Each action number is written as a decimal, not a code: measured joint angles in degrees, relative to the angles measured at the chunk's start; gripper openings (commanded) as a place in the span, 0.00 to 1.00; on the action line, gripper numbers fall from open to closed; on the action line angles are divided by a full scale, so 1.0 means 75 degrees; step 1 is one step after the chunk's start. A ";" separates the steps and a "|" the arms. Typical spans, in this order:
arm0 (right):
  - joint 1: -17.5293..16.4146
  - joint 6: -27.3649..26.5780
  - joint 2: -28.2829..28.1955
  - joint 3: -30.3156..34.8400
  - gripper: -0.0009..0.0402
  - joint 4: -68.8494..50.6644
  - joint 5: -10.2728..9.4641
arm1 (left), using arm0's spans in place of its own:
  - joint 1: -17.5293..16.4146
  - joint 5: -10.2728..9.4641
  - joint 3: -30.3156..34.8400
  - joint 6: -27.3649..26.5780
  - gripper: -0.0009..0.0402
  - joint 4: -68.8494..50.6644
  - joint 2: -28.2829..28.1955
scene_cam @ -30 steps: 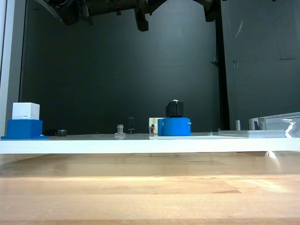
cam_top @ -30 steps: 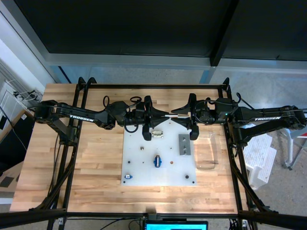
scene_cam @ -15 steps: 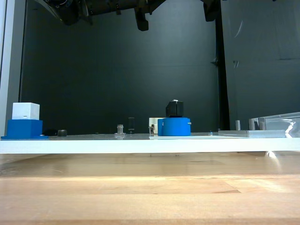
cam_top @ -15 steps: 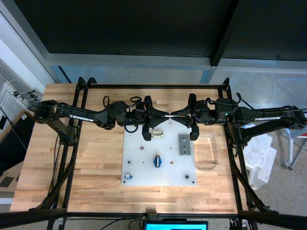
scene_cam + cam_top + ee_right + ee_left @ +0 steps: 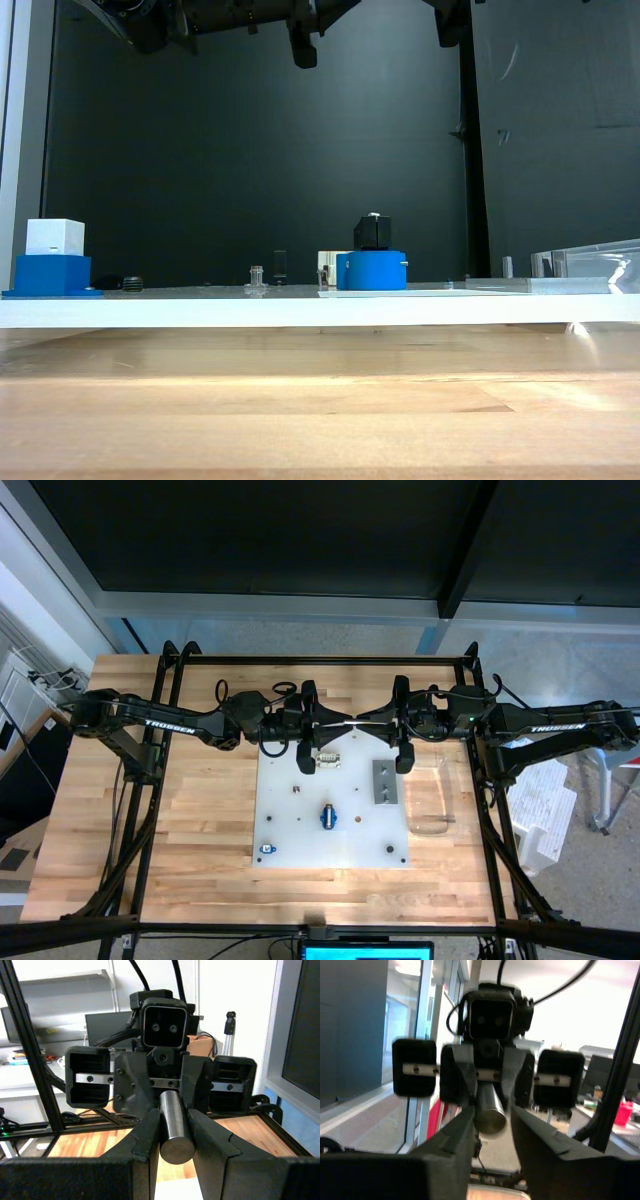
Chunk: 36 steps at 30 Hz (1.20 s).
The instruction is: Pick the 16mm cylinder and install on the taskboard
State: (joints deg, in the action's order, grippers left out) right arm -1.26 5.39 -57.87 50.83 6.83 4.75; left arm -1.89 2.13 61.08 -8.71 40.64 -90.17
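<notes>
Cylinder (image 5: 351,723) hangs mid-handover above the board's (image 5: 285,825) 12 o'clock edge, pinched by both my right gripper (image 5: 174,1115) and left gripper (image 5: 491,1110); next, I reckon, one lets go.

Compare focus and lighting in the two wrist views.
Left wrist view: blown-out background, right end effector dark against it, 16mm cylinder soft. Right wrist view: sharper, cylinder glinting, left end effector evenly lit. High view: both meet above the far edge of the taskboard.
</notes>
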 measured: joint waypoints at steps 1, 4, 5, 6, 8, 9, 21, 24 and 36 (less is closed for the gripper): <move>0.0003 0.0000 0.0041 0.0000 0.04 -0.0052 0.0000 | 0.0000 0.0006 -0.0061 0.0000 0.36 -0.0070 0.0076; 0.0003 0.0000 0.0166 0.0000 0.04 -0.0265 -0.0003 | -0.0003 0.0009 -0.0283 0.0003 0.38 -0.0318 0.0425; 0.0000 0.0003 0.0189 0.0009 0.04 -0.0393 -0.0003 | -0.0003 0.0009 -0.0350 0.0009 0.38 -0.0385 0.0565; 0.0000 0.0009 0.0201 0.0055 0.04 -0.0600 -0.0003 | -0.0006 0.0006 -0.0431 0.0017 0.38 -0.0493 0.0714; -0.0003 0.0032 0.0195 0.0192 0.04 -0.1058 -0.0009 | -0.0012 0.0000 -0.0635 0.0023 0.37 -0.0694 0.0970; -0.0006 0.0038 0.0160 0.0286 0.04 -0.1320 -0.0006 | -0.0015 -0.0003 -0.0720 0.0023 0.37 -0.0734 0.1081; -0.0874 0.0720 -0.1390 0.1547 0.04 -0.4925 -0.0041 | -0.0017 -0.0003 -0.0959 0.0201 0.29 -0.2661 0.1947; -0.1148 0.0874 -0.1769 0.1772 0.04 -0.5426 -0.0041 | -0.0017 -0.0003 -0.0959 0.0283 0.27 -0.2806 0.2025; -0.1996 0.1183 -0.3990 0.3448 0.04 -0.8026 0.0020 | -0.0017 0.0000 -0.0959 0.0297 0.26 -0.2996 0.2031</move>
State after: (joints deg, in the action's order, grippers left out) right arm -16.23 14.26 -87.79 76.69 -53.36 4.91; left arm -2.02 2.13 53.89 -6.48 18.17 -74.94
